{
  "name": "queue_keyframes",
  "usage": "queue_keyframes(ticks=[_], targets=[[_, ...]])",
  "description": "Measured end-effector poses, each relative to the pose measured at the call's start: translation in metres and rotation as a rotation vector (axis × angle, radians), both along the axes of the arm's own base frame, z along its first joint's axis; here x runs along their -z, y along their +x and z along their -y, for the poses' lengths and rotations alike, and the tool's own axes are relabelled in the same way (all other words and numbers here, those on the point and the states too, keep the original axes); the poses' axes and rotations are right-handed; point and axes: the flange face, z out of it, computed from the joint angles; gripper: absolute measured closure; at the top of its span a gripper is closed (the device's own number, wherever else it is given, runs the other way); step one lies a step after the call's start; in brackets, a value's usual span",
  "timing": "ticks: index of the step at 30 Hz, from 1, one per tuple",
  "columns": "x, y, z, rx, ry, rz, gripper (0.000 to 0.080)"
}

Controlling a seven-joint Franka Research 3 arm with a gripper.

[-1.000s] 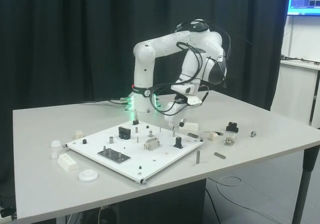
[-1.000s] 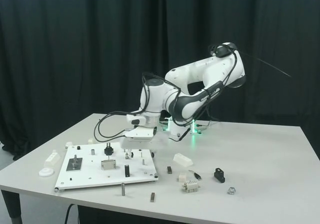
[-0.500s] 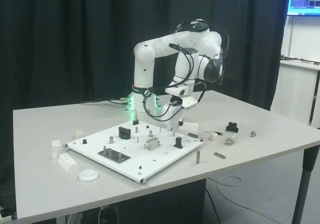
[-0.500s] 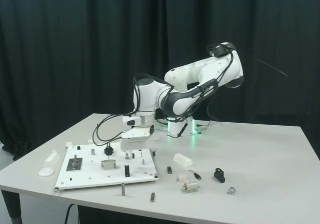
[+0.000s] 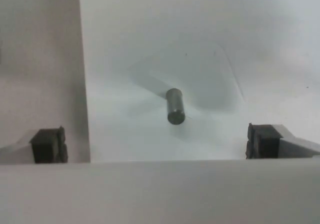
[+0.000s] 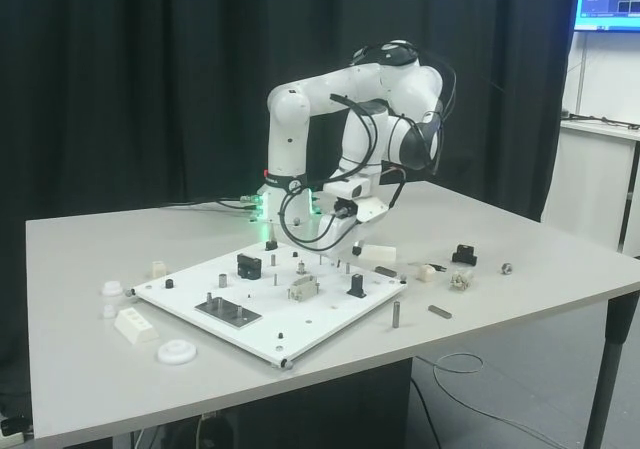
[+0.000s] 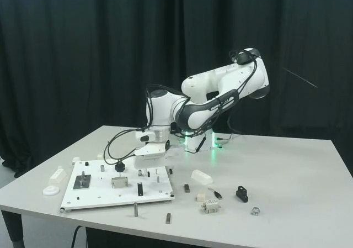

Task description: Remove round peg 2.

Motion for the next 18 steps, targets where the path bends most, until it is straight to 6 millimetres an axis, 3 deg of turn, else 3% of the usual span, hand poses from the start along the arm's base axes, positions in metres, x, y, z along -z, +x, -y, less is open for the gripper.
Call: queue_keyframes(ticks=[18], targets=[[0.0073, -0.0047, -0.0058, -0.006, 0.002, 0.01, 0.0003]])
